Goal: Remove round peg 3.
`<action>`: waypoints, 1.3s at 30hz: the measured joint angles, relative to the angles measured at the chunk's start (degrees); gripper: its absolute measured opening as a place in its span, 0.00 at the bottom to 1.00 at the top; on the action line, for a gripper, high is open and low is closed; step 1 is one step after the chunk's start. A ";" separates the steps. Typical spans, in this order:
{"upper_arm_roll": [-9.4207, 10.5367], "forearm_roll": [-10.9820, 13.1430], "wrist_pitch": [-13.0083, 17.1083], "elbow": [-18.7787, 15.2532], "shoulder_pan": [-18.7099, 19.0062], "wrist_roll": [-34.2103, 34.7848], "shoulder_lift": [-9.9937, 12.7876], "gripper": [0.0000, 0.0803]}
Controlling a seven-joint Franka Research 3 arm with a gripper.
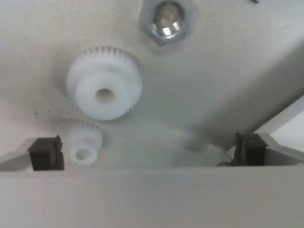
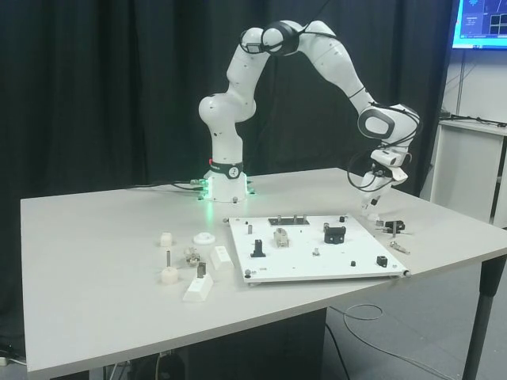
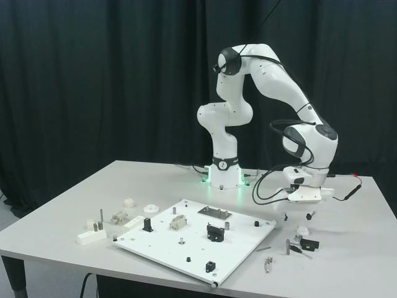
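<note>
A black curtain hangs behind the grey desk (image 2: 95,237) in both room views, and the white arm (image 3: 273,81) is bolted at the rear of the desk, reaching toward the right side of each frame. The gripper (image 2: 372,198) hangs just above the desk surface, beyond the right-hand edge of the white board (image 2: 301,265) in the first room view. In the wrist view the two black fingers (image 1: 46,154) stand wide apart at the lower left and lower right of the frame, with nothing between them and touching nothing.

Under the wrist camera lie a large white gear (image 1: 104,84) at the upper left, a small white gear (image 1: 84,143) just below it near the lower-left fingertip, and a grey hex nut (image 1: 166,21) at the top centre, all apart from each other on the desk.

The board lies flat in the middle of the first room view, carrying several small upright pegs and black fixtures; which of the pegs is round peg 3 I cannot tell. To the left of the board in that view, loose white parts sit on the desk, among them a white block with a peg standing in it (image 2: 198,286) and a white disc (image 2: 205,238). Small dark parts (image 3: 307,244) lie on the desk at the lower right of the second room view, near the gripper.
</note>
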 joint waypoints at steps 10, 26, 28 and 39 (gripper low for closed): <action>-1.99 -3.85 -3.36 1.23 -0.02 -0.01 -1.16 1.00; -5.47 -9.60 -9.59 1.21 -4.28 -1.34 -6.60 1.00; -5.46 -10.22 -9.89 0.97 -5.66 -1.99 -7.23 1.00; -5.29 -11.82 -10.49 -0.92 -14.05 -8.95 -10.10 1.00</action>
